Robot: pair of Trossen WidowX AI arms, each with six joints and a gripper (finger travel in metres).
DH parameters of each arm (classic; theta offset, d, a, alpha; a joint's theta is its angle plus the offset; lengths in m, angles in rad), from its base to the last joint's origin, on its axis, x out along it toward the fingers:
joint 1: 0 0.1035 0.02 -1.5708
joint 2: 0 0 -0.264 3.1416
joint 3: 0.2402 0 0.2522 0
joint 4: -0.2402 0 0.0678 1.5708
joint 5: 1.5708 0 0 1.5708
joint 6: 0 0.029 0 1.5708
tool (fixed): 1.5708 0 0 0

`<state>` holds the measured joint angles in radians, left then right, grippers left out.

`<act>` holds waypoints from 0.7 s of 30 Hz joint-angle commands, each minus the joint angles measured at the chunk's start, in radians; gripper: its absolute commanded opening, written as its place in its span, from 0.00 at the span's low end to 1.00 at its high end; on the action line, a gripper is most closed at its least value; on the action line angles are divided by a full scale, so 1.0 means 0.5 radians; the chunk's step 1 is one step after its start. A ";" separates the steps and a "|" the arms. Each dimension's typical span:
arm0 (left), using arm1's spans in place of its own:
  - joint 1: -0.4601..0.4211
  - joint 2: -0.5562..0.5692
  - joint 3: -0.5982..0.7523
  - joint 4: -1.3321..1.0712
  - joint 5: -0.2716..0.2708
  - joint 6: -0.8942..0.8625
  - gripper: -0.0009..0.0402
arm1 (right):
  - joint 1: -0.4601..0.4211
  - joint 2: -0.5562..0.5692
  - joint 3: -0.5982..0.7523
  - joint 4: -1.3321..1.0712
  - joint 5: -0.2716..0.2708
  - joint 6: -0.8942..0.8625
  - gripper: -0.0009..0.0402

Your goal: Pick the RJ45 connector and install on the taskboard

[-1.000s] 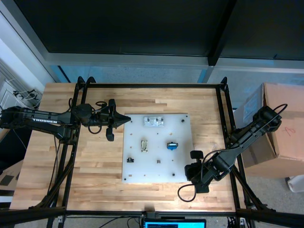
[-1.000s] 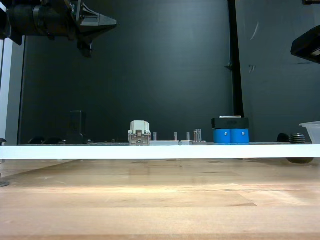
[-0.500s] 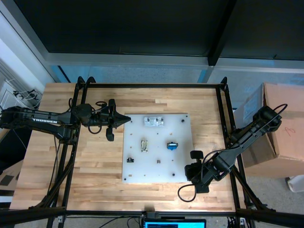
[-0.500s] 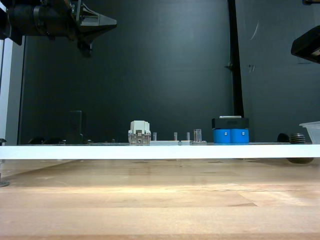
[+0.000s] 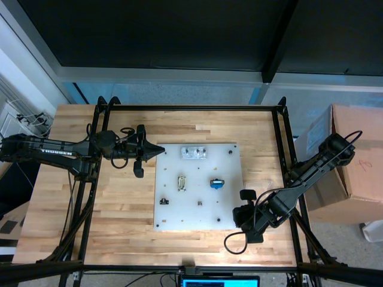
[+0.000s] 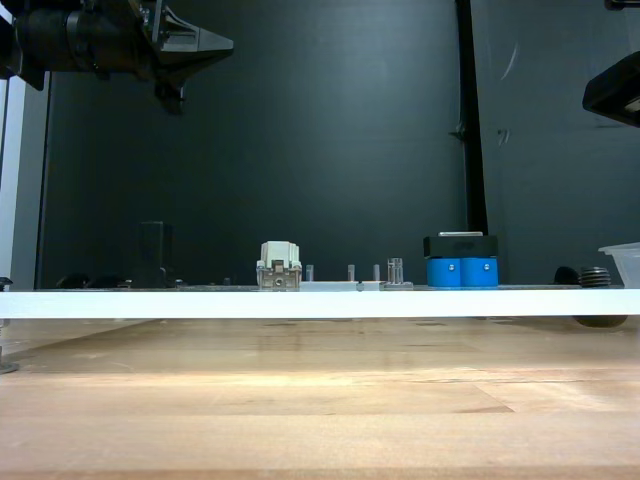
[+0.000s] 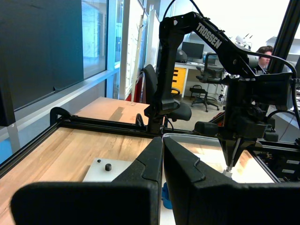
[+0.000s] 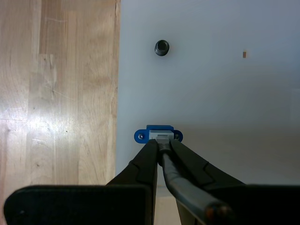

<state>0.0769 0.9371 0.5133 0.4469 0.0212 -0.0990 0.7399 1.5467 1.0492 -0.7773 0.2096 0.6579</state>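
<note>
Two grippers are showing, one on each of the two arms. The right gripper (image 8: 162,142) is clamping its two fingers (image 8: 149,157) on the one RJ45 connector (image 8: 162,146). One grey cable (image 8: 174,180) is running back from the connector between the fingers. The connector is hanging in the air, clear of its seat: the low view is showing this arm's end high over the level of the one white taskboard (image 5: 197,206).

Just past the fingertips one blue socket (image 8: 158,135) is sitting on the board, and further ahead one black screw (image 8: 161,47) is standing. Beside this gripper the board's edge is running straight, with bare wooden table (image 8: 56,93) beyond it. Ahead of it, open white board is lying all around the socket. In the high view this gripper is hovering at the board's near right corner.

The left gripper (image 7: 162,140) is pressing its two fingers together with nothing between them. It is hanging high at the board's left edge and pointing across toward the right arm (image 7: 187,56), well apart from the connector. A black frame rail (image 7: 93,125) is crossing ahead of it, along the table's edge.

The word "TROSSEN" is showing on the right arm, and also on the left arm (image 5: 57,152). One cardboard box (image 5: 359,161) is standing behind the right arm, outside the frame; I cannot read its red mark.
</note>
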 commanded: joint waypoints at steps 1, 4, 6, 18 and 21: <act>0.000 0.001 0.000 0.000 0.000 0.001 0.02 | 0.002 0.051 -0.019 0.024 -0.008 0.027 0.02; 0.001 0.001 0.000 -0.001 0.000 0.001 0.02 | 0.005 0.097 -0.037 0.092 -0.043 0.033 0.02; 0.000 0.002 0.000 0.001 0.000 0.001 0.02 | 0.007 0.105 -0.051 0.129 -0.047 0.033 0.02; 0.001 0.001 0.000 0.000 0.000 0.001 0.02 | 0.008 0.100 -0.046 0.129 -0.037 0.030 0.05; 0.001 0.001 0.000 0.000 0.000 0.001 0.02 | 0.008 0.100 -0.033 0.126 -0.037 0.030 0.10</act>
<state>0.0769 0.9375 0.5133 0.4469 0.0212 -0.0990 0.7433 1.5894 1.0302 -0.7124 0.1970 0.6739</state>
